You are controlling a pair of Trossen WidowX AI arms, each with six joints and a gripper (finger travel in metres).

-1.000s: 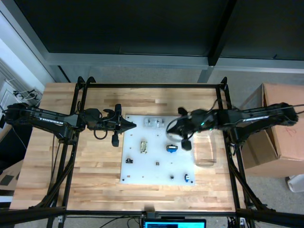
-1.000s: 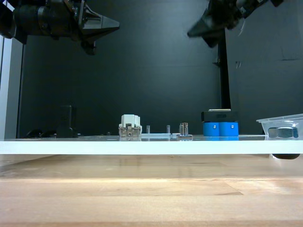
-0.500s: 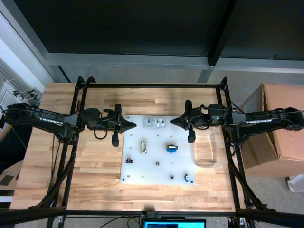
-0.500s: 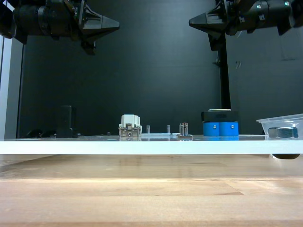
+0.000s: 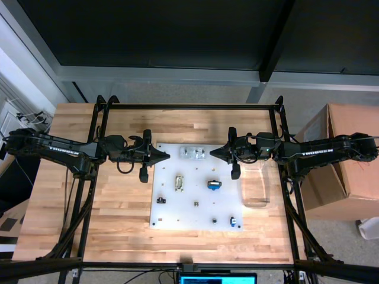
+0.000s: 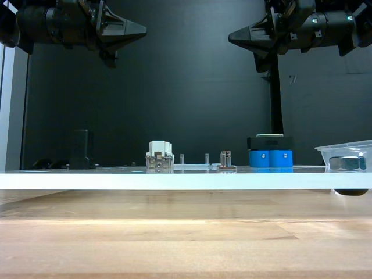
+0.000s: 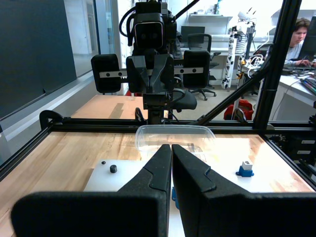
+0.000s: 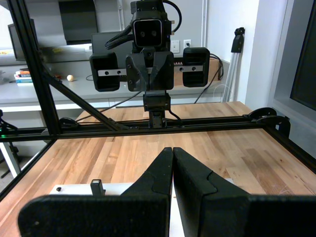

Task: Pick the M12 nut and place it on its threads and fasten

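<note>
The left end effector is held high above the table, over the far left edge of the white board, and is pointed inward. In the left wrist view its fingers are seen pressed together, with only a thin slit between them and nothing pinched.

The right end effector is held at about the same height over the far part of the board, pointed toward the left one, so that the two tips face each other across a gap. Its fingers are likewise seen pressed together in the right wrist view, with nothing between them.

The M12 nut is held by neither arm. In the low view it seems to lie inside the clear tray, but in the high view it is found as a small pale spot near the board's near right edge, just in front of the tray and outside it – on its stud. In the low view its lower face is seen close to board level, and none of the stud's ribs can be made out beneath it.

A blue block is seen mid-board, and a white connector to the left of it. A cardboard box is seen beyond the table's right edge – under the right arm.
</note>
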